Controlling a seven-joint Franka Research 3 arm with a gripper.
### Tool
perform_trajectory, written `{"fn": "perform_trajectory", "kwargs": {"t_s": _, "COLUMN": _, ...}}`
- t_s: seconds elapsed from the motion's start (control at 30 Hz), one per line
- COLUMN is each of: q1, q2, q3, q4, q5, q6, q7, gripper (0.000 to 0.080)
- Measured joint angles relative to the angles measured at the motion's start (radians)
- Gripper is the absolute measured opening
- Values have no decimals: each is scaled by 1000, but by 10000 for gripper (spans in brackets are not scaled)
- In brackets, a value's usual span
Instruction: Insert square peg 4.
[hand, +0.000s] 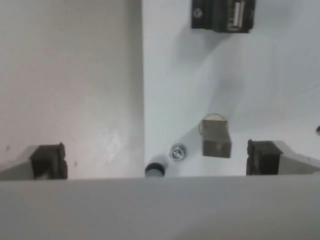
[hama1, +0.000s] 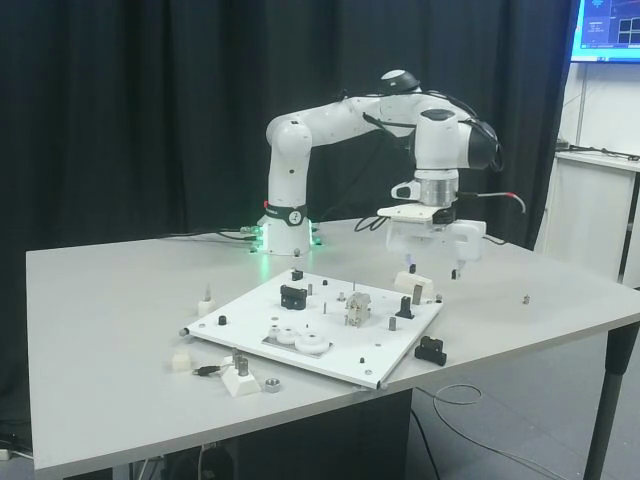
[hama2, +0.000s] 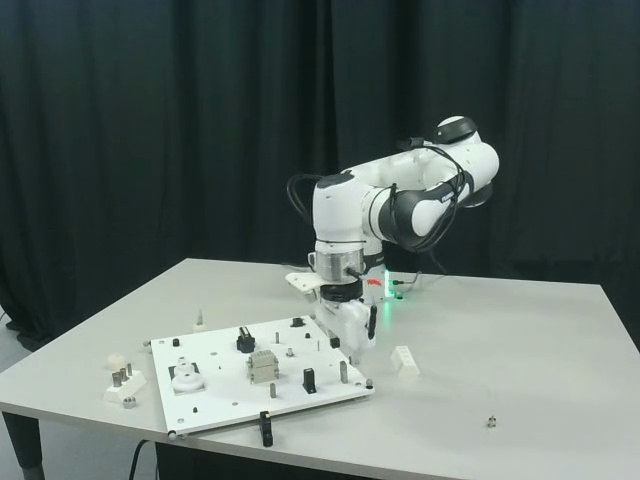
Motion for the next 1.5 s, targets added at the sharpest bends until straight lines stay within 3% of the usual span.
{"fn": "perform_trajectory", "kwargs": {"t_s": 0.47, "q1": 0, "q2": 0, "q3": -2, "q4": 14, "q5": 0, "q6": 31, "q7": 0, "gripper": 800}}
{"fn": "perform_trajectory", "kwargs": {"t_s": 1.5, "q1": -2, "q2": 0, "q3": -4, "q4": 40, "q5": -1, "q6": 37, "q7": 12, "gripper": 800}}
